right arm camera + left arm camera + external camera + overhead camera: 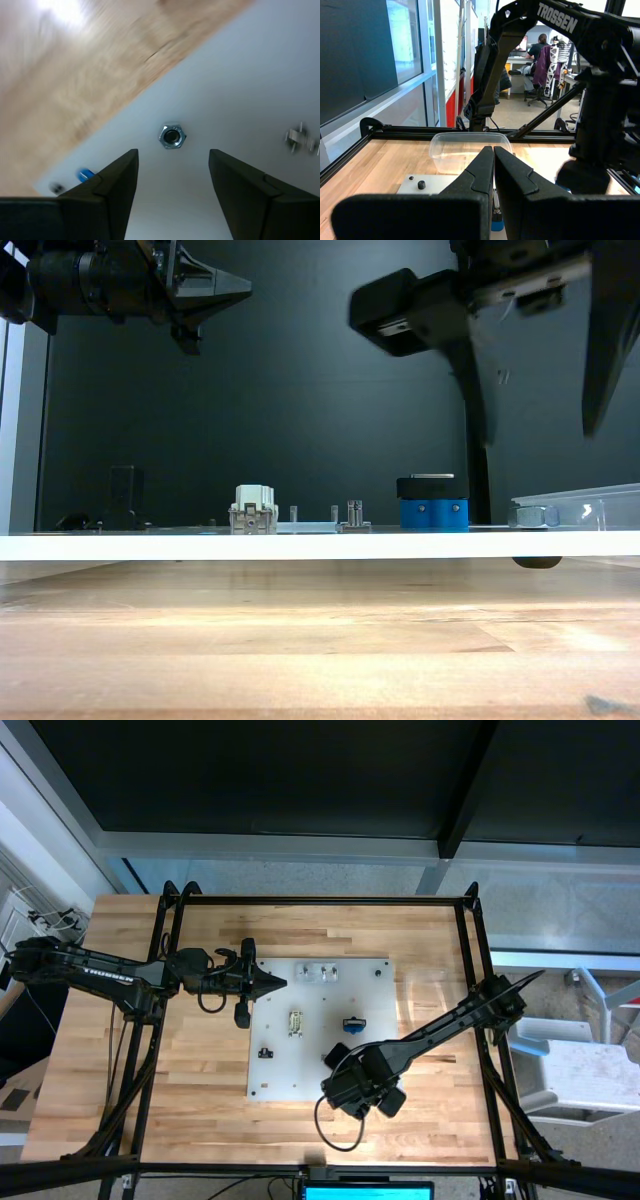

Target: Unfasten the M12 fastener and place in the container

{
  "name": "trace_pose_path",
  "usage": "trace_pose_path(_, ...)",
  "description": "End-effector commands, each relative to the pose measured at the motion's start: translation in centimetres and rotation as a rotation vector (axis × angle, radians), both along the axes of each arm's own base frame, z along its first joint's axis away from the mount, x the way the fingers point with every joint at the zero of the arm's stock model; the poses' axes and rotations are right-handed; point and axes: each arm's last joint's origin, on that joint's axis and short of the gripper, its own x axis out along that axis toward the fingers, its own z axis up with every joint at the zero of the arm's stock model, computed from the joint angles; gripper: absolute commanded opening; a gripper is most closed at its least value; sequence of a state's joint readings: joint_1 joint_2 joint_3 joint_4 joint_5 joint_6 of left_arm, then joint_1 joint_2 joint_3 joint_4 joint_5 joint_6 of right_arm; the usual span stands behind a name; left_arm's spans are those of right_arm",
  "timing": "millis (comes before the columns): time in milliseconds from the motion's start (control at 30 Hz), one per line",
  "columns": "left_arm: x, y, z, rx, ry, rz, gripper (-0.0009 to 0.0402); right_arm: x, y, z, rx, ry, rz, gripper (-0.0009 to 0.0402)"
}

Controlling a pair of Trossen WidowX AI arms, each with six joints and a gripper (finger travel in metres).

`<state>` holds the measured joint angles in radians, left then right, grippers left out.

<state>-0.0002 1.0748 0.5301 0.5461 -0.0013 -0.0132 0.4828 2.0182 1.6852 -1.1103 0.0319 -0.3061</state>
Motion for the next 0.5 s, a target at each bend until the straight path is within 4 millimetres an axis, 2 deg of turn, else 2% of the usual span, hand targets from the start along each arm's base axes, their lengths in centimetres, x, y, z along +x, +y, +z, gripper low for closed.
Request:
trace_pose_path(33, 0.0, 0.0, 0.0, 0.0, 0.0, 0.0, 0.0, -0.2, 0.1, 0.4, 0.057, 0.01, -0.251, 0.0138)
trace_pose_path(233, 0.0, 0.0, 0.0, 0.0, 0.0, 0.0, 0.0, -0.5, 0.9, 0.0, 0.11, 0.023, -0.513, -0.0008)
trace_pose_path(300, 0.0, 0.0, 0.0, 0.0, 0.0, 0.0, 0.0, -0.5, 1.0, -0.1, 0.124, 0.024, -0.589, 0.001)
trace_pose_path(500, 0.0, 0.0, 0.0, 0.0, 0.0, 0.0, 0.0, -0.6, 1.2, -1.1, 0.185, 0.046, -0.796, 0.0001)
